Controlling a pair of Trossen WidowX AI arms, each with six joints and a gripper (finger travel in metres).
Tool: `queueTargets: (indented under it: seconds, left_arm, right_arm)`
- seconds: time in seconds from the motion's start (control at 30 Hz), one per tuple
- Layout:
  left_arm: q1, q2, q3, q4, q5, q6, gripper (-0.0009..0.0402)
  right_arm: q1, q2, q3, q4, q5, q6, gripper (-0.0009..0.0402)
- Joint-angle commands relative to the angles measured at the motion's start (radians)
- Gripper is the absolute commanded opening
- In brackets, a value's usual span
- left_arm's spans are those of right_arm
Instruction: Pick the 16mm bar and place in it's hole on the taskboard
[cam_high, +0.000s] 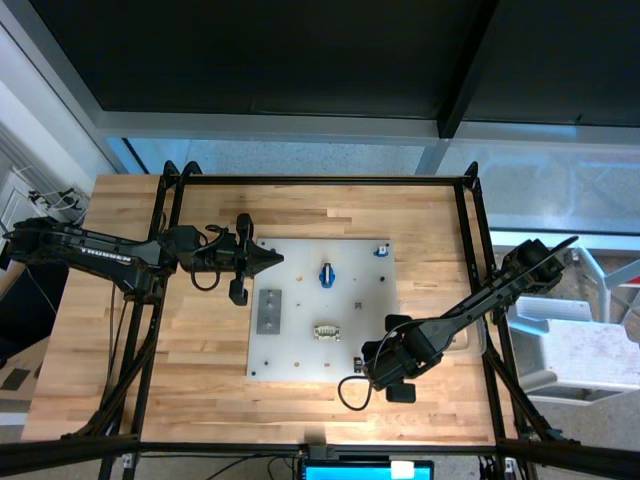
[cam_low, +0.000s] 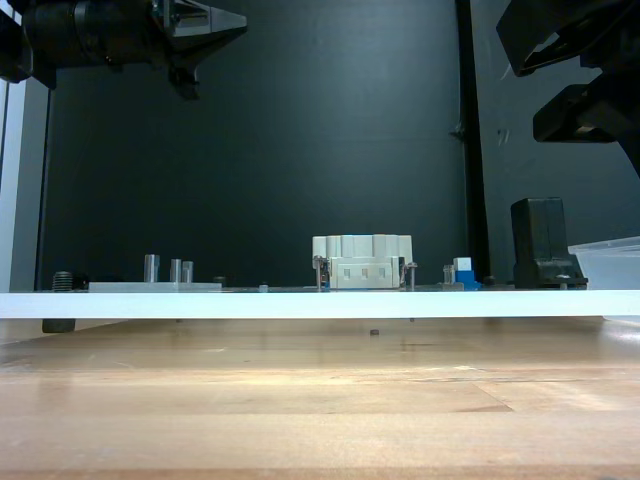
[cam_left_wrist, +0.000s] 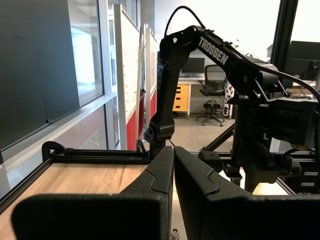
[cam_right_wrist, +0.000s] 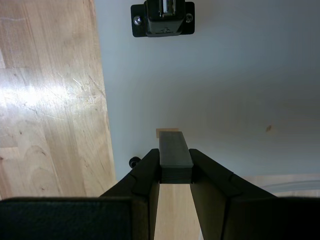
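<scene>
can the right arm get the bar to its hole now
Probably yes: the right hand, over the near right corner of the board, holds the 16mm bar short of a square opening, nothing between. The left hand hovers shut over the board's left edge.

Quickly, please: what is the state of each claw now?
Left claw: closed, empty, high above the taskboard's far left corner.
Right claw: closed on the 16mm bar, held above the taskboard's near right corner.

My high camera looked down on the whole taskboard (cam_high: 300, 350); the low one sat level at its near edge. Wrist cameras looked along my left gripper (cam_left_wrist: 173, 155), level across the table, and my right gripper (cam_right_wrist: 175, 160), straight down, close above that board.
</scene>
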Motion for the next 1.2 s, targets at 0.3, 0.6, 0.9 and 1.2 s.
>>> queueTargets:
  seconds: [0.3,0.6,0.9,1.2]
  left_arm:
    - [0.000,0.000,0.000,0.000,0.000,0.000,0.0000]
    - [0.000,0.000,0.000,0.000,0.000,0.000,0.0000]
    - [0.000,0.000,0.000,0.000,0.000,0.000,0.0000]
    - [0.000,0.000,0.000,0.000,0.000,0.000,0.0000]
  right_arm:
    - [0.000,0.000,-0.001,0.002,0.000,0.013,0.0000]
    - [0.001,0.033,0.000,0.010,-0.009,0.013,0.0000]
    - [0.003,0.032,0.006,-0.003,-0.030,0.010,0.0000]
    - [0.006,0.032,0.019,-0.032,-0.029,0.008,0.0000]
